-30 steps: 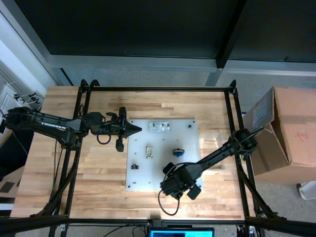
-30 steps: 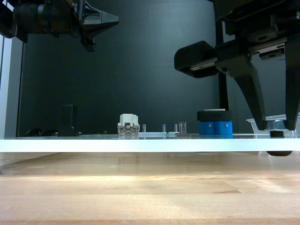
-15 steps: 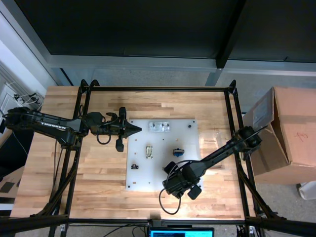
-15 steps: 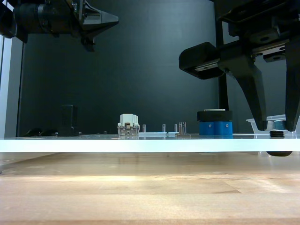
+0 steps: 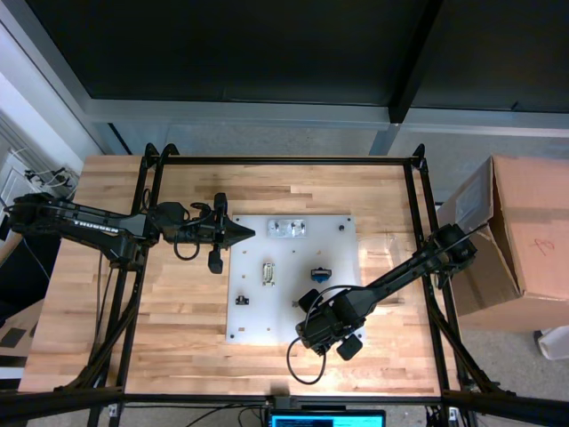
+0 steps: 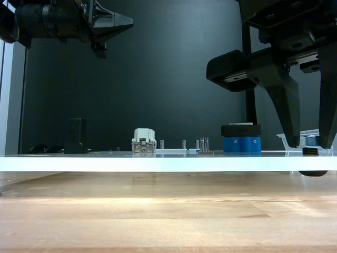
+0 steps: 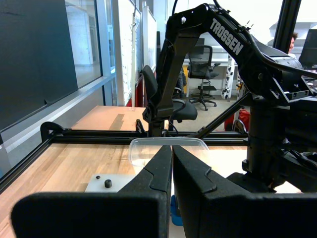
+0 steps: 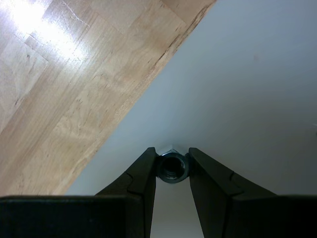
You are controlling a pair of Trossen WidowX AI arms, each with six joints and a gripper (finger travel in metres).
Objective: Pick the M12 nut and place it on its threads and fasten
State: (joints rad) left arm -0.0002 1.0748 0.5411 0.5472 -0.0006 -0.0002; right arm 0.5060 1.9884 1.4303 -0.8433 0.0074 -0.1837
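left pincer (image 5: pixel 250 233) black; right pincer (image 8: pixel 172 154) black; nut (image 8: pixel 173 168) silver-grey; board (image 5: pixel 253 325) white

High view overhead, low view table-level, wrist views close, board (image 5: pixel 249 325) shared.

Left claw (image 5: pixel 250 233) aloft; right claw (image 6: pixel 310 143) low, clamped

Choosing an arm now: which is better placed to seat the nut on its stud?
Probably right: right gripper grips the nut over the stud; left gripper hangs shut, high, at the board's left edge.
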